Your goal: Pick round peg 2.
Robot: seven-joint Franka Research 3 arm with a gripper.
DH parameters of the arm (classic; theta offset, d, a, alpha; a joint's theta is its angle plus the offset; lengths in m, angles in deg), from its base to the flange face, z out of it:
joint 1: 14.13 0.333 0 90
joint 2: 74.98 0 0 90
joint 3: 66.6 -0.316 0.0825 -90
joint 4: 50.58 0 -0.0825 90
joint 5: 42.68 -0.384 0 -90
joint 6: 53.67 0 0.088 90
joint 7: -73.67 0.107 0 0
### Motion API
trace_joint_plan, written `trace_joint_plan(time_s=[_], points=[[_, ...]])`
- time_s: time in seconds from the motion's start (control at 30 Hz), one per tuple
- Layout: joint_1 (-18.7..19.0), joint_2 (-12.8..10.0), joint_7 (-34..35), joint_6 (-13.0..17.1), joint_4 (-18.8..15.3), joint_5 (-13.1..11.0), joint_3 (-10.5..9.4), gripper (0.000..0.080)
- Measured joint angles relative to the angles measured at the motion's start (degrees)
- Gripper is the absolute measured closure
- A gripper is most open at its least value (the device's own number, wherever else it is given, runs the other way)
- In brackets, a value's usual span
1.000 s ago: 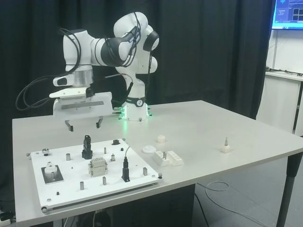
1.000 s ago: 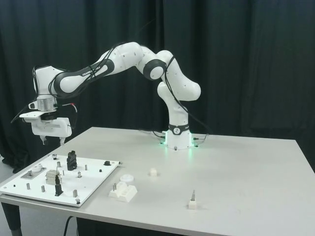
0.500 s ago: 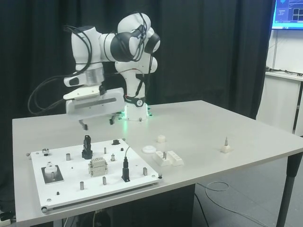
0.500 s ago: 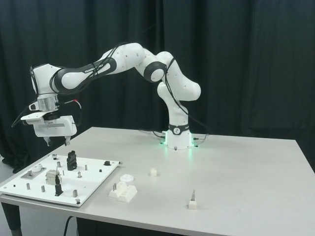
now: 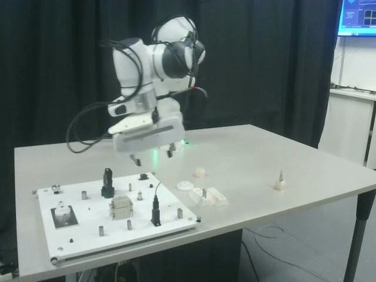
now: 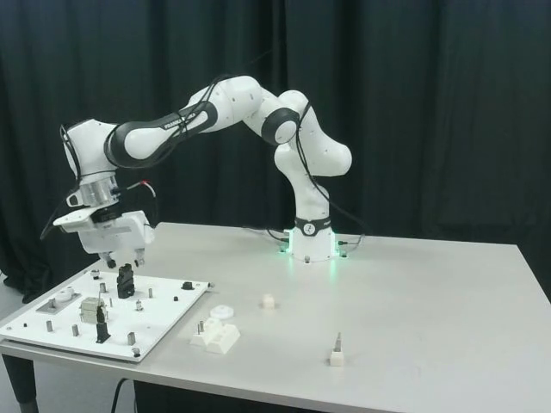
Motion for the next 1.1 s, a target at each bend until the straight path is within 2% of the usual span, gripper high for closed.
trace_joint_plan(time_s=[0.23, 0.53, 0.9, 1.1], points=[[3.62, -0.24, 3.8, -0.23, -0.71, -0.32, -0.53, 0.0003], [8.37, -0.26, 3.03, -0.5, -2.52, 0.18, -0.78, 0.0003], [13.66, -0.25, 2.69, 0.77, -6.35, 4.35, -1.05, 0.0003], [15.77, -0.17, 2.91, 3.68, -9.76, 5.81, -1.7, 0.0003]])
